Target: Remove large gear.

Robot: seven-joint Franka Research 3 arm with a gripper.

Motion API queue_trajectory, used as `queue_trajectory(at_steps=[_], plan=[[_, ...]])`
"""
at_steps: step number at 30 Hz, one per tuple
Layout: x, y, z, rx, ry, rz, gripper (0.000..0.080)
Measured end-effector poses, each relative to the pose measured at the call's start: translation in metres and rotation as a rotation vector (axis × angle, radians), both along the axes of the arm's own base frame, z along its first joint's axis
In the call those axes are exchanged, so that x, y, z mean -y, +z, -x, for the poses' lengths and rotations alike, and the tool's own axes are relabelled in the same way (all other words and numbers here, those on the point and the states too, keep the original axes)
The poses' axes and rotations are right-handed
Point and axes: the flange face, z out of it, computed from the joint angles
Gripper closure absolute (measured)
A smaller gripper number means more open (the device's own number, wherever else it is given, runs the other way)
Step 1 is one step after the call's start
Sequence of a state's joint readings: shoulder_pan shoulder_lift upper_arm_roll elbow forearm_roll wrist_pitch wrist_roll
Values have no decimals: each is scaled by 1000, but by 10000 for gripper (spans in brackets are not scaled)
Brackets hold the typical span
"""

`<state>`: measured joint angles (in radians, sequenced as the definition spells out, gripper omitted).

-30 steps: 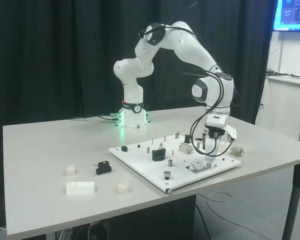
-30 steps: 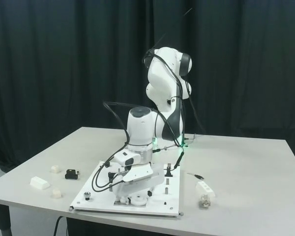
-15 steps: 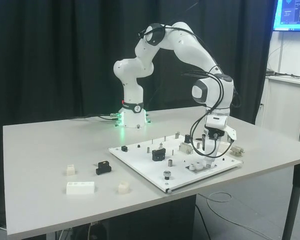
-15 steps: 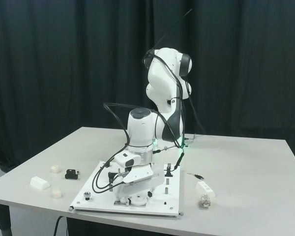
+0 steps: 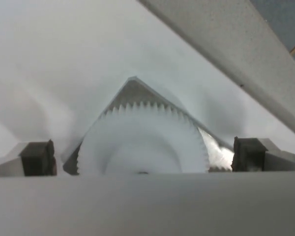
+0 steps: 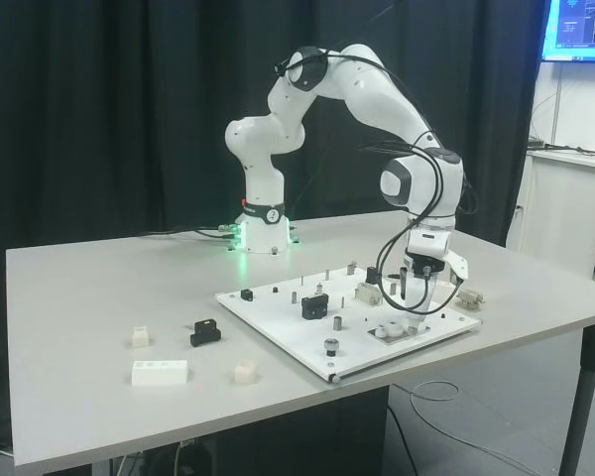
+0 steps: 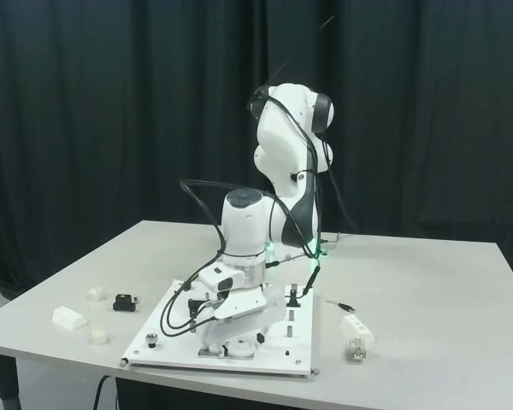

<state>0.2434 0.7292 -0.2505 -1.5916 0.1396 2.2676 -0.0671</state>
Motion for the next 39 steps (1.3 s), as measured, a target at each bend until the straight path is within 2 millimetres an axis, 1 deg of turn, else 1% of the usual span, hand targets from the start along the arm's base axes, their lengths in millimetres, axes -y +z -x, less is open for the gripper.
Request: queue_trajectory(at_steps=[14,21,22,23,39], plan=[[1,-7,1,-5,-2,2,3],[1,-6,1,-5,-2,1,3],[1,-6,1,-5,-2,1,122],[1,-6,1,-5,-2,1,205],[1,-6,0,-7,-3,1,204]])
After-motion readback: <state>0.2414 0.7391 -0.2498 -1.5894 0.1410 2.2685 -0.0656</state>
